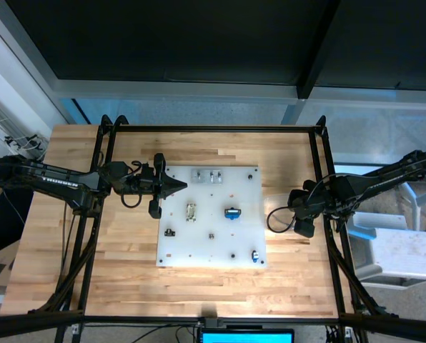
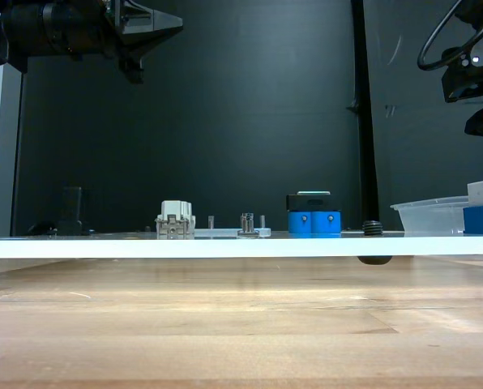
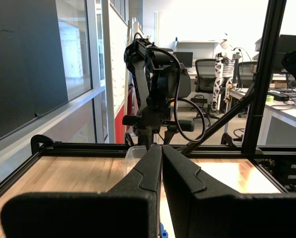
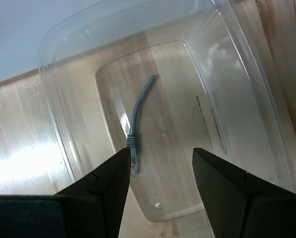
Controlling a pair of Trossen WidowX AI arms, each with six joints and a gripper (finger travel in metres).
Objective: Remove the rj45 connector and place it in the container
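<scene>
rj45 connector (image 4: 133, 161), tiny clear plastic plug on a short grey cable stub (image 4: 140, 106), lies flat on the floor of the container (image 4: 53, 124), a shallow transparent plastic tray with rounded corners. Plug is loose, nothing touching it.

Right gripper (image 4: 160, 158) hangs directly over the tray, pointing down, fingers spread wide and empty. From its wrist camera the plug shows just beside one fingertip, below it, no contact. High view puts this gripper (image 1: 299, 204) off the right edge of the white square board (image 1: 206, 236), above the tray on the wooden table (image 1: 91, 264).

Left gripper (image 1: 181, 186) is raised over the board's left edge, pointing inward. Its fingers (image 3: 143, 173) are pressed together with nothing between them.

On the board: upright beige-metal connector (image 1: 191, 213) left of centre, blue-and-black connector (image 1: 231, 214) to its right, well apart. Low view shows the tray (image 2: 432, 212) at the board's right end.
</scene>
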